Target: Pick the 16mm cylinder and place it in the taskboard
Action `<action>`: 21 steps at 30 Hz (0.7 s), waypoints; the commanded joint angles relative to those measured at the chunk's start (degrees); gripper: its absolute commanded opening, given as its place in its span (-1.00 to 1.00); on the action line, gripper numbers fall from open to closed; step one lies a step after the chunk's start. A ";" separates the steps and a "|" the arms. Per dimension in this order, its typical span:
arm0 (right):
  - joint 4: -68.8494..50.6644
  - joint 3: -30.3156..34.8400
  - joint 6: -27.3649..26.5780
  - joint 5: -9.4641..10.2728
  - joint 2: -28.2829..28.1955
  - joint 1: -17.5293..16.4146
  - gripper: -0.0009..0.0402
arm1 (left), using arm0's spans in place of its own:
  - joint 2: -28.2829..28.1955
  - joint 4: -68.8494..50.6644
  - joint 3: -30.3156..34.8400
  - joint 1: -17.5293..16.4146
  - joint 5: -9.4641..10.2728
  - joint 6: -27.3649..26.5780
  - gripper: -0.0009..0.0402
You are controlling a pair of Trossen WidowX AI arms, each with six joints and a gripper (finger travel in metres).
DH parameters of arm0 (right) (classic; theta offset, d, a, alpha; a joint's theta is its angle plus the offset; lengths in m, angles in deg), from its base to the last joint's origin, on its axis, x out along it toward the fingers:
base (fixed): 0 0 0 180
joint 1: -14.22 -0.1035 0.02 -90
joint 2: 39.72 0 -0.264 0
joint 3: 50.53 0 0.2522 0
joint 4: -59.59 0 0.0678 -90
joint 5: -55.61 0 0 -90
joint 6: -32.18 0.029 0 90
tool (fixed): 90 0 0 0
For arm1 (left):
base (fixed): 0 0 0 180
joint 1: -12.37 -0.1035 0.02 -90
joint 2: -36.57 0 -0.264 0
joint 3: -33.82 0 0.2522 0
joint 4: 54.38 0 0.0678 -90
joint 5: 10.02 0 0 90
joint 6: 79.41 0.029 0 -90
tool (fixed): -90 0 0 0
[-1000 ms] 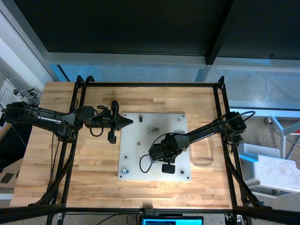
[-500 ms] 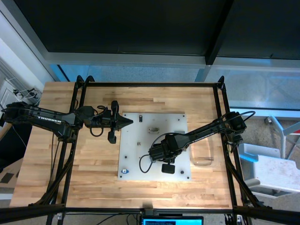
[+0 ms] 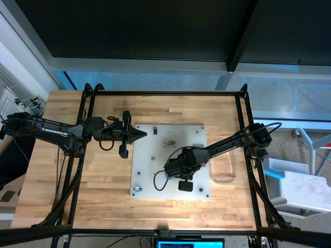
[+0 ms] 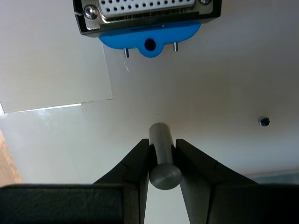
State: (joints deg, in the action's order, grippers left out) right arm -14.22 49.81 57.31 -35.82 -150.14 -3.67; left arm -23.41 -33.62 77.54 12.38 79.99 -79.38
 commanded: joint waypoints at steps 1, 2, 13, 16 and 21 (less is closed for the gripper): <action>-0.02 -0.22 0.13 0.02 0.02 -0.04 -0.85 | -0.02 0.00 0.00 -0.02 0.00 0.02 -0.96; -0.02 -0.22 0.13 0.04 0.02 -0.04 -0.85 | -0.02 0.00 0.00 -0.02 0.00 0.02 -0.96; 0.42 -0.42 0.09 0.00 0.02 -0.13 -0.85 | -0.02 0.00 0.00 0.00 0.00 0.02 -0.96; 1.03 -0.87 0.09 0.00 0.02 -0.13 -0.85 | -0.02 0.00 0.00 -0.02 0.00 0.00 -0.96; 1.92 -1.68 0.11 0.02 0.02 -0.15 -0.85 | -0.02 0.00 0.00 0.00 0.00 0.00 -0.96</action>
State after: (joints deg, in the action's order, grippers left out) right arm -12.52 48.33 57.37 -35.82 -150.11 -3.78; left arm -23.41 -33.62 77.54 12.38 79.99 -79.38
